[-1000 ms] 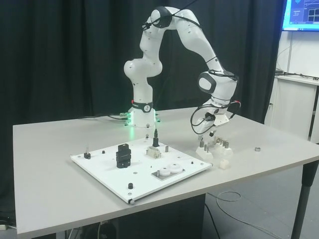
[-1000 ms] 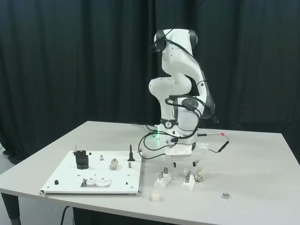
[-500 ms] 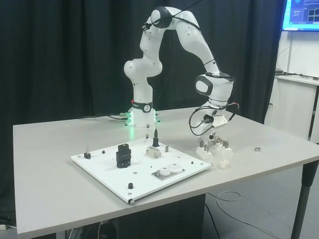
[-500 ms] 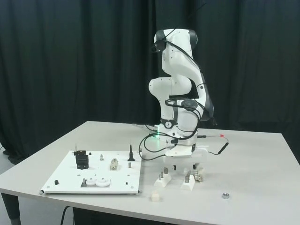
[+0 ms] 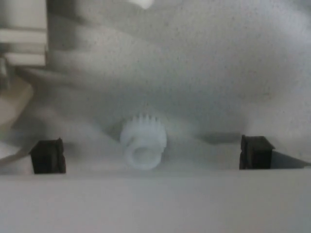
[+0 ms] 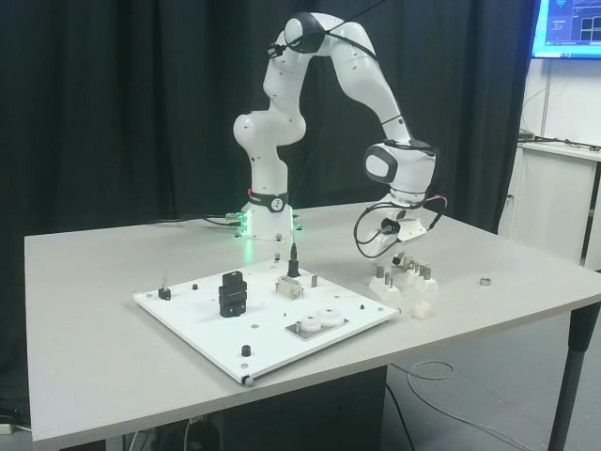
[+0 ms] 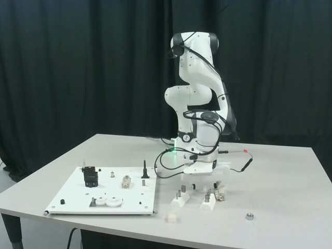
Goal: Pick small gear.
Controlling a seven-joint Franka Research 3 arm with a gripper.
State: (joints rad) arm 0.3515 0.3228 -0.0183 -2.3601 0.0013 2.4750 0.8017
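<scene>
The gripper (image 5: 150, 155) is open. Its two black fingertips (image 5: 47, 156) stand wide apart, one on each side, and neither one touches anything.

The small gear (image 5: 143, 142) is white. It lies on the grey table (image 5: 204, 58) right between the two fingertips, about in the middle of the gap. You can see its little teeth and the round hole in it. It is tipped so that the hole faces the camera on the wrist.

In the first room view the white arm (image 6: 362, 75) bends over and reaches down, and the gripper (image 6: 399, 256) hangs low, just above some small white blocks (image 6: 387, 286) with grey pegs standing in them. From this view the gear cannot be made out.

In the second room view the gripper (image 7: 205, 181) is low over those same blocks (image 7: 179, 199). A small white cube (image 7: 171, 218) sits on the table close to the blocks, nearer the table edge. A small grey ring (image 7: 249, 216) lies well off to one side of the gripper.

A big white board (image 6: 272, 324) with black and white parts on it lies well apart from the gripper, on the other side. A green light (image 6: 242, 224) glows at the foot of the arm.
</scene>
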